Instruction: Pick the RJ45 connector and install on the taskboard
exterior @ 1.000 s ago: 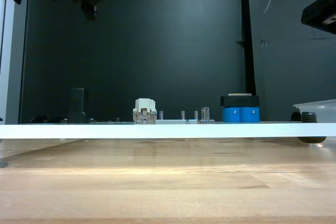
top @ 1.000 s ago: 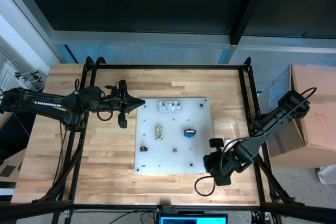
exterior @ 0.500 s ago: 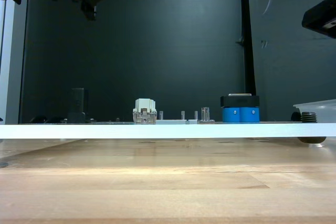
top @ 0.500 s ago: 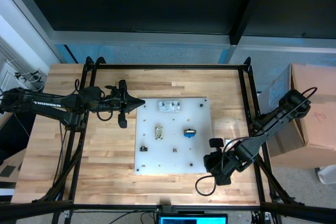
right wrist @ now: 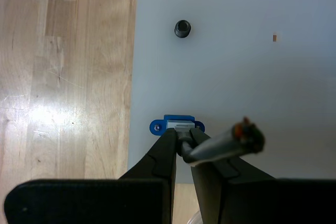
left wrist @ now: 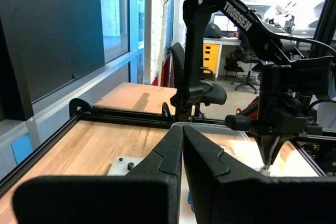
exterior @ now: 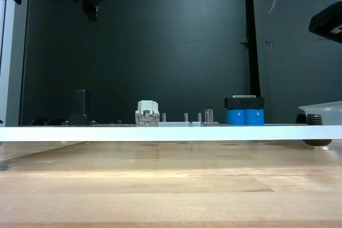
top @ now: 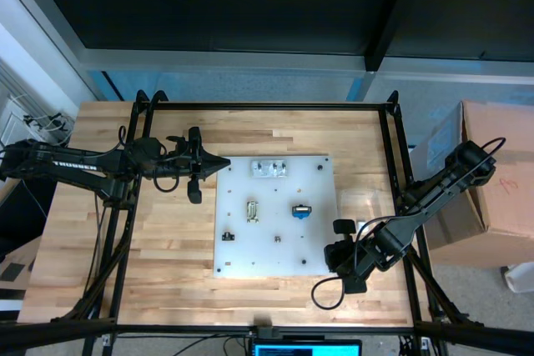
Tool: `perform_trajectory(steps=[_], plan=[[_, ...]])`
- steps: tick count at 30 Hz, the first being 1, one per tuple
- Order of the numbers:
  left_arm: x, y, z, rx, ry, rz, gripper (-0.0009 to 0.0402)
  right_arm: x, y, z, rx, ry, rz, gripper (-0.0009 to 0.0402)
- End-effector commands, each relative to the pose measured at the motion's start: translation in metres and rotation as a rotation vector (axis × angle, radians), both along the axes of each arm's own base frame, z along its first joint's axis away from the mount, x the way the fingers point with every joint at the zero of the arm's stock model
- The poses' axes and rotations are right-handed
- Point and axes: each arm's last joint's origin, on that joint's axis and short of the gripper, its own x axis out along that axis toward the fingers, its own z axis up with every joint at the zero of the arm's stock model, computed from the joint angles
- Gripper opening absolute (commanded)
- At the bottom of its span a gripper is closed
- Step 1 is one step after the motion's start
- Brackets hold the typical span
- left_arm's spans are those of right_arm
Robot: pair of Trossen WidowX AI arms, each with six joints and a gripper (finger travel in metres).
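Wooden desk (top: 150,231), white board (top: 267,243): right pincer (right wrist: 182,135) clamps the plug (right wrist: 210,148) above the board; left pincer (left wrist: 182,132), closed and empty, hovers at the board's edge. Line up squarely over the blue socket (right wrist: 173,119) before lowering.

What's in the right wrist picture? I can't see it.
The right tool is shut on the RJ45 connector, held above the white taskboard beside the wooden table. A black screw sits on the board. The left tool, unseen here, hovers by the board's far-left corner.
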Motion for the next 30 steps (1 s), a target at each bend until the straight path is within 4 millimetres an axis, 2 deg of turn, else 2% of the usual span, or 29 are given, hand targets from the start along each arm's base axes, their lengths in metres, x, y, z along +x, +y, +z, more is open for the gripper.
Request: perform_trajectory(steps=[1,10,22,30], plan=[[0.000,0.000,0.000,0.000,0.000,0.000,0.0000,0.000,0.000,-0.001,-0.004,0.014,0.005,0.0000],[0.000,0.000,0.000,0.000,0.000,0.000,0.0000,0.002,0.002,0.004,0.004,0.001,0.010,0.0005],[0.000,0.000,0.000,0.000,0.000,0.000,0.0000,0.003,0.002,0.007,0.008,-0.013,0.005,0.0092],[0.000,0.000,0.000,0.000,0.000,0.000,0.0000,0.000,-0.002,0.016,0.034,-0.029,0.003,0.0130]])
